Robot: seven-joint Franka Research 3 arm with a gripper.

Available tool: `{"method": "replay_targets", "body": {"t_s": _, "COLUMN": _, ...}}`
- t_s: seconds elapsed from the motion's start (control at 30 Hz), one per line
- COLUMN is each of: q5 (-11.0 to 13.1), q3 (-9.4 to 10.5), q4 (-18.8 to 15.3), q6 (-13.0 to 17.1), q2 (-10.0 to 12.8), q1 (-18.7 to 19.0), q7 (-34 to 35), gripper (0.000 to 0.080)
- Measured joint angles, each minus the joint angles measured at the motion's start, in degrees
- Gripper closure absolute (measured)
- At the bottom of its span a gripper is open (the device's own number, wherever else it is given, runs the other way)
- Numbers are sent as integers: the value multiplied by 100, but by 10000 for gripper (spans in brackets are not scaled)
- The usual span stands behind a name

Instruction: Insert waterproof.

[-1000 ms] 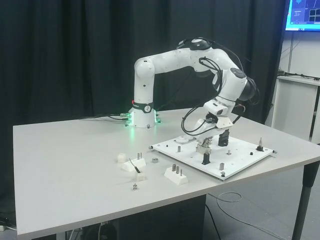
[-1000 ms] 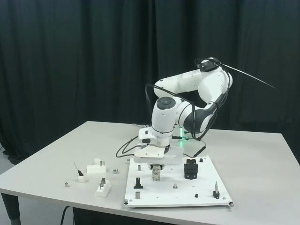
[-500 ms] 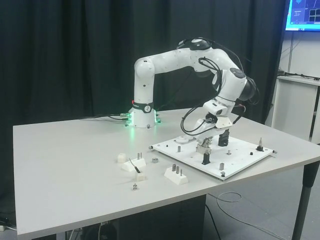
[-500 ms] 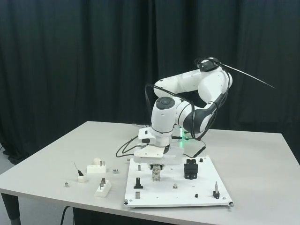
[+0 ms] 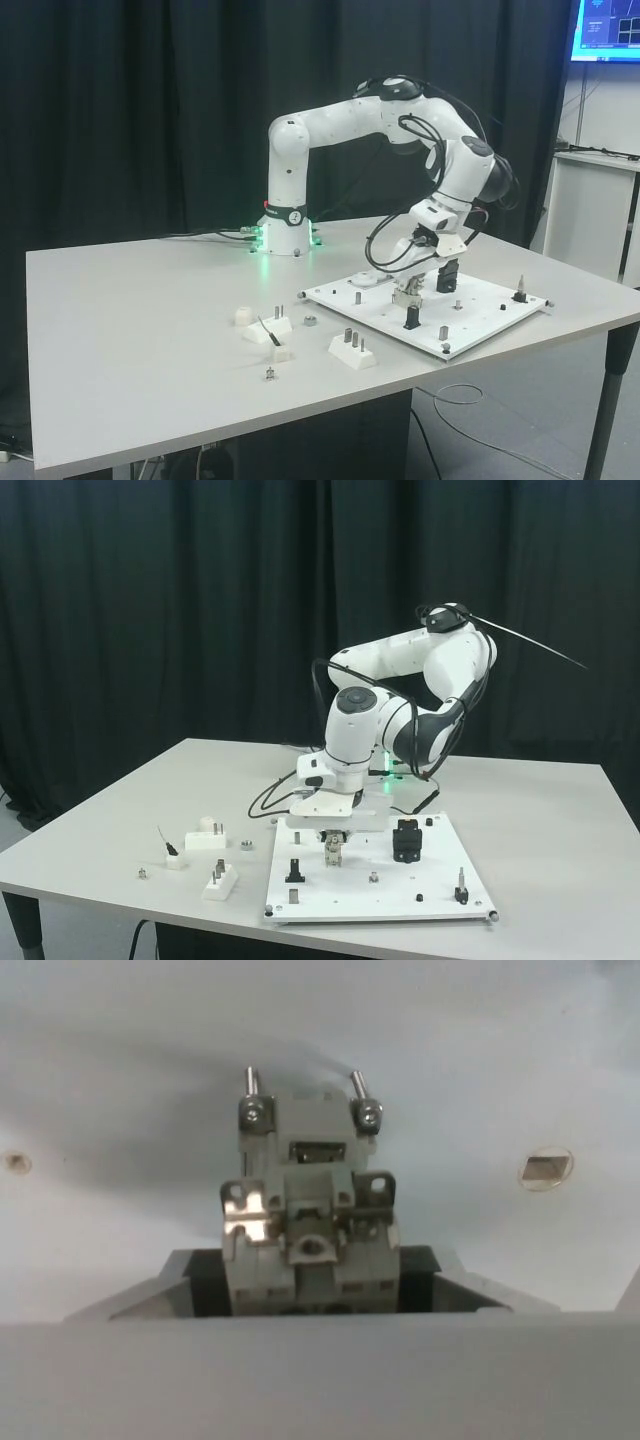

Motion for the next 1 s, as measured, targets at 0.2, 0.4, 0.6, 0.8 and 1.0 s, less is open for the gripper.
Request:
{"method": "replay_targets", "body": {"t_s": 0.2, "q5": -39, "q3": 3, "q4": -18, "q6": 47, "q2": 13, "q1": 41, "q7": 0, "gripper": 486}}
{"method": "replay_targets", "body": {"t_s": 0.4, "q5": -44, "q3": 3, "q4": -46, "q6": 80, "q2": 13, "q1": 65, "q7": 0, "gripper": 486}}
{"method": "replay_targets", "body": {"t_s": 0.6, "q5": -44, "q3": 2, "q4": -52, "q6": 84, "q2": 12, "q1": 73, "q7": 0, "gripper": 486}}
{"method": "replay_targets", "body": {"t_s": 0.8, "q5": -44, "q3": 0, "q4": -53, "q6": 84, "q2": 12, "q1": 78, "q7": 1, "gripper": 486}}
{"method": "replay_targets", "body": {"t_s": 1.0, "q5": -44, "q3": 1, "q4": -53, "q6": 85, "q2": 11, "q1": 78, "q7": 1, "gripper": 486}}
